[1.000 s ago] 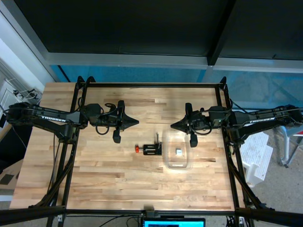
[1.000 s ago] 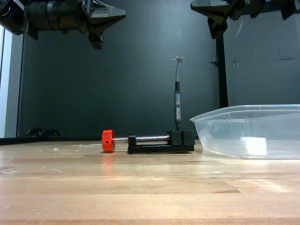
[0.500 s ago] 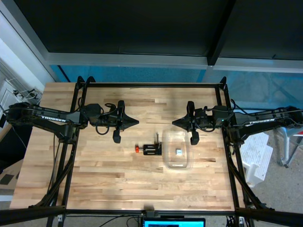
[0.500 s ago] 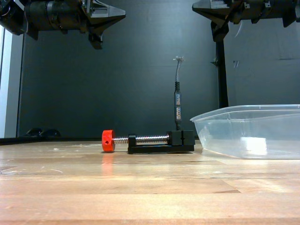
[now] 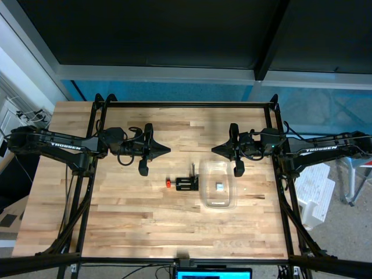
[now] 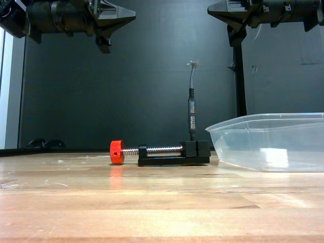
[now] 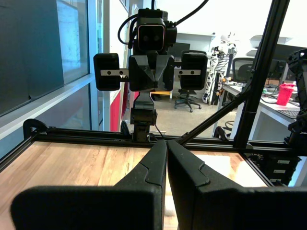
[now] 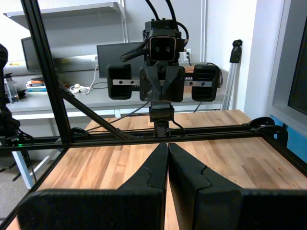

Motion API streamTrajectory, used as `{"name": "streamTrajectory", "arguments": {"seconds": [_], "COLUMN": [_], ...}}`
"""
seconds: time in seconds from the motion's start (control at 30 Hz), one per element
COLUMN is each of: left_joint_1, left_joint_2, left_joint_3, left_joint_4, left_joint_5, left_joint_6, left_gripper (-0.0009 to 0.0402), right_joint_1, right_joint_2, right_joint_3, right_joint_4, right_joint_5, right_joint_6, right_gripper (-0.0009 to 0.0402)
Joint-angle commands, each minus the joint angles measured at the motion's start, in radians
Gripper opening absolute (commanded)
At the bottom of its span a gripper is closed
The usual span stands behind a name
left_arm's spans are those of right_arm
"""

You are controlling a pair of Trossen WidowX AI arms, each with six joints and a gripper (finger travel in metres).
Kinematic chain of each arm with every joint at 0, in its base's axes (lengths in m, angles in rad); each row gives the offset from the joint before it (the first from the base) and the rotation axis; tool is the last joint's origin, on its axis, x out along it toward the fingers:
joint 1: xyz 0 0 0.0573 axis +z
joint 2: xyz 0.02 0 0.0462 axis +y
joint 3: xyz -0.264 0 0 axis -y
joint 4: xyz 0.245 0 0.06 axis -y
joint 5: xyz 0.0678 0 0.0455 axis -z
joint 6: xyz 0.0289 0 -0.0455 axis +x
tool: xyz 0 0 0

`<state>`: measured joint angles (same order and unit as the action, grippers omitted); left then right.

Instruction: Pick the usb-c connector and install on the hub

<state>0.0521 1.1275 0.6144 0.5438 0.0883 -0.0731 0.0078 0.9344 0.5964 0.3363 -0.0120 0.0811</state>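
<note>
Both arms are up off the worktop [image 5: 128,221], and we see them facing each other across the middle. The left pincer [image 5: 168,150] hangs high, left of the vise [image 5: 186,184]. Its fingers [image 7: 153,167] are pressed together with nothing between them. The right pincer [image 5: 213,151] hangs high over the far edge of the clear container [image 5: 202,192], also closed and empty, as its own camera shows [image 8: 168,144].

We take the small pale piece lying free on the container floor to be the usb-c connector [image 5: 220,186]; it is too small to confirm. It is well apart from both pincers.

The vise sits just left of the container, its red knob [image 6: 116,152] pointing left. It clamps a slim dark body with a short cable stub [image 6: 192,76] standing upright. That is likely the hub [image 6: 192,114].
</note>
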Motion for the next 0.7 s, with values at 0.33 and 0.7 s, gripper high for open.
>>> {"name": "streamTrajectory", "arguments": {"seconds": [0.33, 0.7], "left_joint_1": [0.000, 0.000], "left_joint_2": [0.000, 0.000], "left_joint_3": [0.000, 0.000], "left_joint_4": [0.000, 0.000], "left_joint_5": [0.000, 0.000], "left_joint_6": [0.000, 0.000], "left_gripper": [0.0000, 0.0000], "right_joint_1": [0.001, 0.001], "right_joint_2": [0.000, 0.000], "right_joint_3": [0.001, 0.001], "right_joint_4": [-0.010, -0.010], "right_joint_5": [0.000, 0.000], "right_joint_6": [0.000, 0.000], "right_gripper": [0.0000, 0.0000]}}
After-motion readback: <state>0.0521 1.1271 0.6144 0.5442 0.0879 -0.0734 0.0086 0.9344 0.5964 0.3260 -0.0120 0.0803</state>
